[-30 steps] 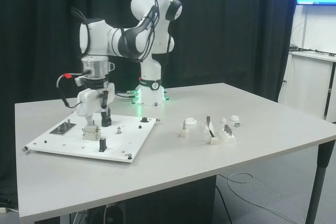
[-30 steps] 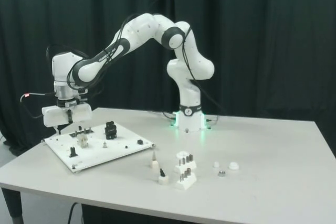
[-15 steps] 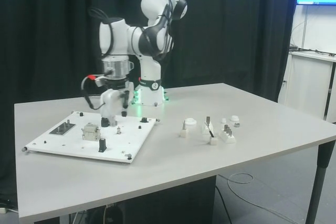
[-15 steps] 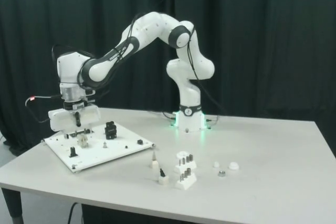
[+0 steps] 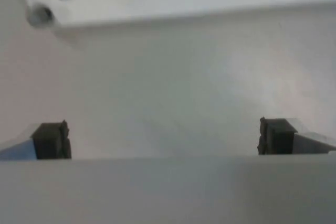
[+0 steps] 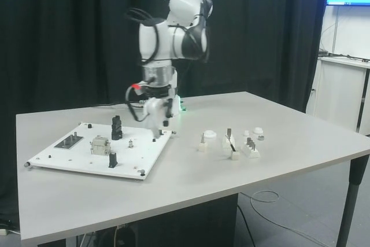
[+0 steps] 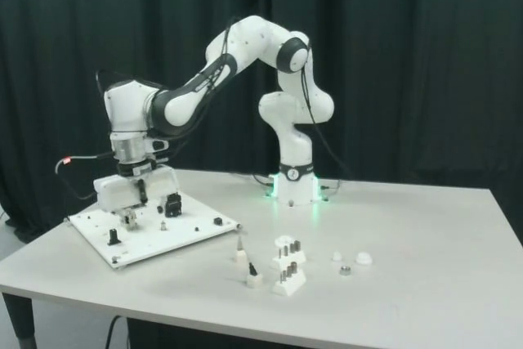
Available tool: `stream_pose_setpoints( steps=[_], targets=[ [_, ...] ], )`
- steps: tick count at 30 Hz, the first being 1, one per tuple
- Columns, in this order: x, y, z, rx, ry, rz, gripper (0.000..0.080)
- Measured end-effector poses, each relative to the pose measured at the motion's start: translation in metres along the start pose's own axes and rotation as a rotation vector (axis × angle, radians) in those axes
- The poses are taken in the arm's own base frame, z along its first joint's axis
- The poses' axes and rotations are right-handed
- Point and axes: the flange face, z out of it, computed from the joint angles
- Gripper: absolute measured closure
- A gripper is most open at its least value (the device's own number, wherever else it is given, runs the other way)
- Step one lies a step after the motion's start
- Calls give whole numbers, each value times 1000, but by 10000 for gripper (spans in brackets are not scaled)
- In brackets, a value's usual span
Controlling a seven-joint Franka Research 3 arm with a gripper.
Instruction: Pick bolt 4.
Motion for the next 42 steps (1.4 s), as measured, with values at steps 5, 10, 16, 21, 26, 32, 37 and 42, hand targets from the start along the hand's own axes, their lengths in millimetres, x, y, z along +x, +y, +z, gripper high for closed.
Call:
stream_pose_setpoints(
  steps=[5, 10, 16, 21, 26, 32, 37, 42],
  targets=[
    [-16, 33, 2, -9, 6, -10, 3],
    [-31, 67, 5, -16, 10, -18, 3],
    [-44, 108, 8, -27, 5, -38, 3],
    [-52, 139, 9, -31, -2, -57, 3],
    [-58, 165, 9, -27, -7, -78, 3],
    [-64, 195, 10, -23, -12, -109, 3],
    [-70, 220, 11, -21, -25, -135, 3],
    [-75, 243, 14, -25, -39, -161, 3]
  ],
)
